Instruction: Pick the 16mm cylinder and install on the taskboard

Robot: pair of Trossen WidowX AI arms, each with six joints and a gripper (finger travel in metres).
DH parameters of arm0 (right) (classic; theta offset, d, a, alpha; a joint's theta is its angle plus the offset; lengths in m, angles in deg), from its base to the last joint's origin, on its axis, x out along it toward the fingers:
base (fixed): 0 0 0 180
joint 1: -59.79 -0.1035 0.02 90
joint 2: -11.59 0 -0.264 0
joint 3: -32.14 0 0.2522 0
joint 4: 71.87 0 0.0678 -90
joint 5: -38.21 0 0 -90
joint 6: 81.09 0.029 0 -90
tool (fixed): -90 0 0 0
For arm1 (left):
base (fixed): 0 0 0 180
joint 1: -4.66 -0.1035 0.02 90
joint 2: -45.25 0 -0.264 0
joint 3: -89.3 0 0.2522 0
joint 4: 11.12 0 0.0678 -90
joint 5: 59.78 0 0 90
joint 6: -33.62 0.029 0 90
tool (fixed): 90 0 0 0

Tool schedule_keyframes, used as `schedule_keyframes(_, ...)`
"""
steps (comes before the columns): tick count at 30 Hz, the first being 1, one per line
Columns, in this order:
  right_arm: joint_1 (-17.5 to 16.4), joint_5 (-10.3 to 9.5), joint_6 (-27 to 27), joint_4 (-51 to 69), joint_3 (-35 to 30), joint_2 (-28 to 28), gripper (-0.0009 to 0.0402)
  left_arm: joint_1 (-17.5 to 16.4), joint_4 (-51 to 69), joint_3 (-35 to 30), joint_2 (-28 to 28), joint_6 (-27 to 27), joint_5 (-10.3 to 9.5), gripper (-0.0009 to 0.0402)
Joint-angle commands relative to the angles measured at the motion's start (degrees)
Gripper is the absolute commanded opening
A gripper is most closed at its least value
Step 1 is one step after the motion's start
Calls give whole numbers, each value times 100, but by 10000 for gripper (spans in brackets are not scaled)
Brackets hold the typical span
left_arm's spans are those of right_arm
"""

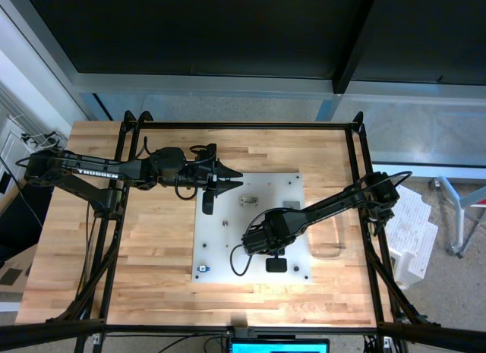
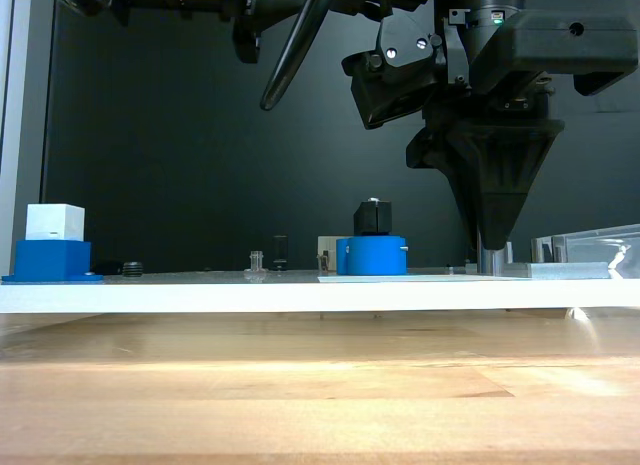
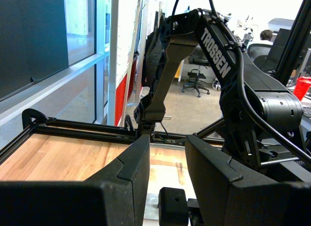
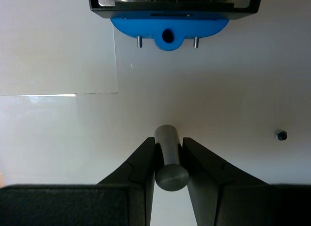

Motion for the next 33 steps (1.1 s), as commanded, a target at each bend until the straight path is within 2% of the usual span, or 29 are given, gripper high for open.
schedule_keyframes(1,0,0,20,-42,-9,-4,29,0,0,0,2,0,0,97)
schedule_keyframes(12,-4,0,136,-120,-9,-7,155,0,-2,0,0,2,0,97)
schedule_keyframes(18,-4,-2,133,-129,-9,-72,203,0,-2,0,2,2,0,97)
schedule_keyframes(20,-4,2,131,-133,-7,-157,210,0,-2,0,2,2,0,97)
schedule_keyframes(23,-4,195,114,-138,-7,-326,213,-2,0,0,2,2,0,97)
schedule_keyframes(25,-2,223,98,-138,-7,-459,211,-2,0,0,2,0,0,97)
schedule_keyframes(31,13,466,-109,-201,-7,-953,200,-2,-2,0,2,2,0,97)
schedule_keyframes(33,42,472,-249,-315,4,-1117,194,-2,-2,0,2,2,0,97)
